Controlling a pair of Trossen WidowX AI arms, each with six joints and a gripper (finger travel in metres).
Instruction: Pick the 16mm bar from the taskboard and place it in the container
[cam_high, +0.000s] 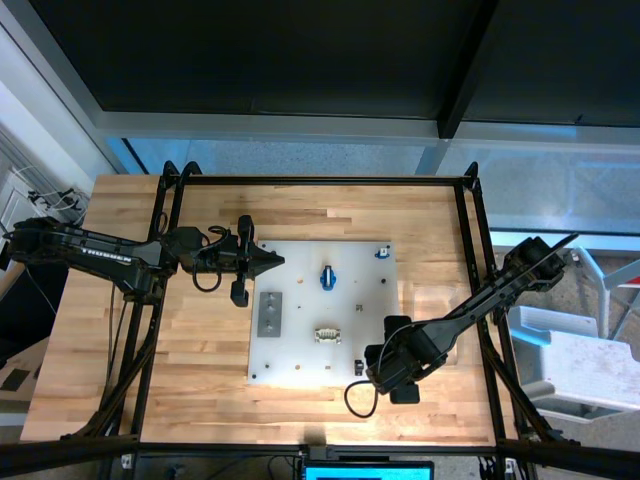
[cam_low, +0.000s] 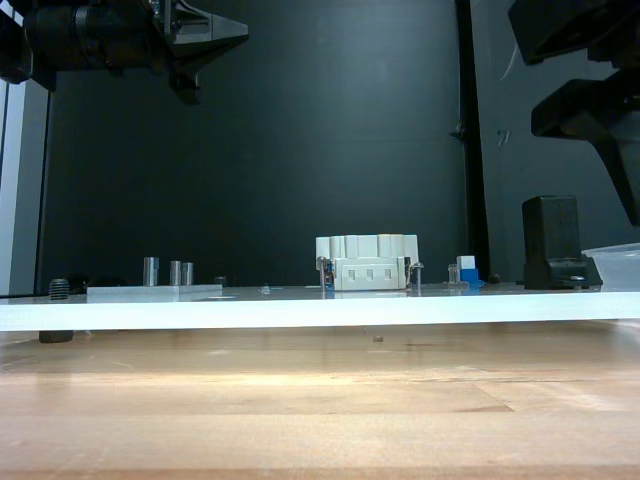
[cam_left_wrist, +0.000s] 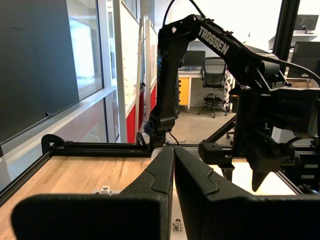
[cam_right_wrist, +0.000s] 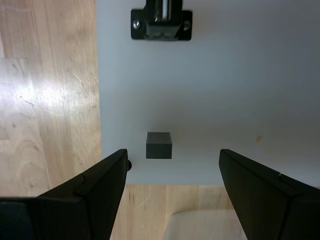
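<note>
End effectors, right (cam_right_wrist: 172, 156) above bar (cam_right_wrist: 159, 145), left (cam_high: 278, 261) aloft

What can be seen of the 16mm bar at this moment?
The 16mm bar is a small dark-grey stub with a matte, metal-like look, showing a square top face in the right wrist view. It rests alone on the white taskboard near one corner, apart from the black fixture. Only the board touches it. The right gripper hangs above it, fingers open to either side. The left gripper, shut, is over the board's far-left edge.
</note>
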